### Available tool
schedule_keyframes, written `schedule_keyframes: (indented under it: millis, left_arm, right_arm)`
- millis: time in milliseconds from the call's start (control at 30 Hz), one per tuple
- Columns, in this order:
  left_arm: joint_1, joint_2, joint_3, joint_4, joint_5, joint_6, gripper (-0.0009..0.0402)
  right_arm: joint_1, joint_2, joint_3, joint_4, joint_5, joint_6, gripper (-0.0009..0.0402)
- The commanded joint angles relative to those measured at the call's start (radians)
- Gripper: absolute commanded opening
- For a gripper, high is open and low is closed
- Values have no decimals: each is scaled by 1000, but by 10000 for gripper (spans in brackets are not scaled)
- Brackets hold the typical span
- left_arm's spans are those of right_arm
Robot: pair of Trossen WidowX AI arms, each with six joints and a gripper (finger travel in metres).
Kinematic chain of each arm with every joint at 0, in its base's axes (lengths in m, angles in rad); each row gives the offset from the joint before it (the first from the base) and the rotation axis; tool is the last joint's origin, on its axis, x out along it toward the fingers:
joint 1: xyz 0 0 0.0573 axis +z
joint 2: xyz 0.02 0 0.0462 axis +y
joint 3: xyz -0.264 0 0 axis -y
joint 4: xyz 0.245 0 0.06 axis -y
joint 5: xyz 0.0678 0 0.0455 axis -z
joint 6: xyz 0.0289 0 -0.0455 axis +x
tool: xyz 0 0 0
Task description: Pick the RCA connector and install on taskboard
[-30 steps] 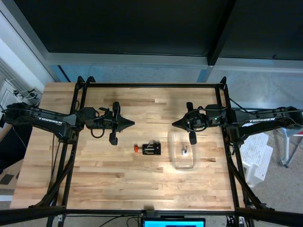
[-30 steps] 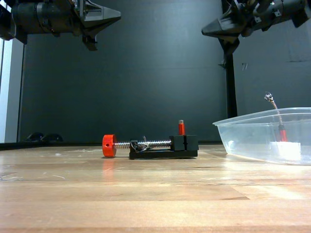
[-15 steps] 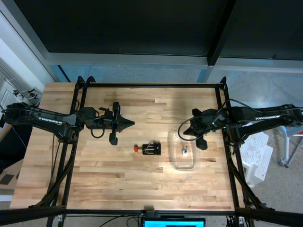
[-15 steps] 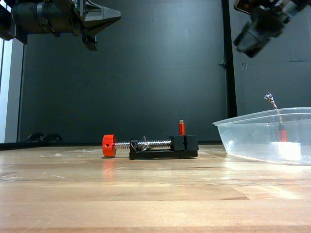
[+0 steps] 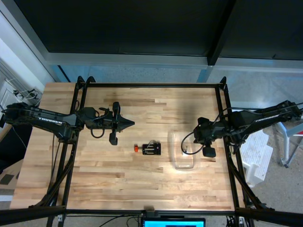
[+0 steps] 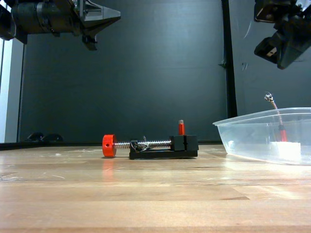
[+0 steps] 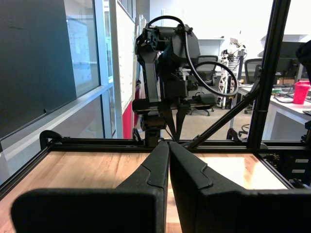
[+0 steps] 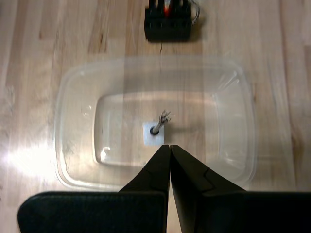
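Okay, my left gripper [image 7: 168, 144] is parked high over the left of the table [image 5: 118, 179], fingers [image 7: 154, 167] pressed together on nothing, with "TROSSEN" readable on its arm [image 5: 47, 121]. Mid-table the board [image 5: 151, 149] sits alone, and right of it the plug [image 8: 159, 124] stands in a white cube [image 8: 154, 134] inside the clear tray [image 8: 77, 121], untouched. My right gripper [image 8: 169, 147] hangs over that tray pointing down at the plug, fingers closed and empty, so by my read nothing's done: opening, pick and install are all left.

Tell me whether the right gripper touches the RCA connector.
Apart. Low view: the right gripper hangs high above the RCA connector, air between; the left gripper sits high at left.
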Motion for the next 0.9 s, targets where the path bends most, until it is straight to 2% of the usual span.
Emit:
schedule_keyframes:
  millis: [33,67,200,300,667,900]
  left_arm:
    - [0,0,0,0,0,0,0]
    - [0,0,0,0,0,0,0]
    - [0,0,0,0,0,0,0]
    - [0,0,0,0,0,0,0]
    - [0,0,0,0,0,0,0]
    - [0,0,0,0,0,0,0]
  right_arm:
    - [7,35,-1,-1,4,7,0]
    - [8,44,-1,-1,17,19,1]
    - [11,73,-1,0,21,23,15]
    - [11,87,-10,3,35,41,35]
    - [27,140,-58,65,43,68,132]
    - [40,175,-80,121,44,83,154]
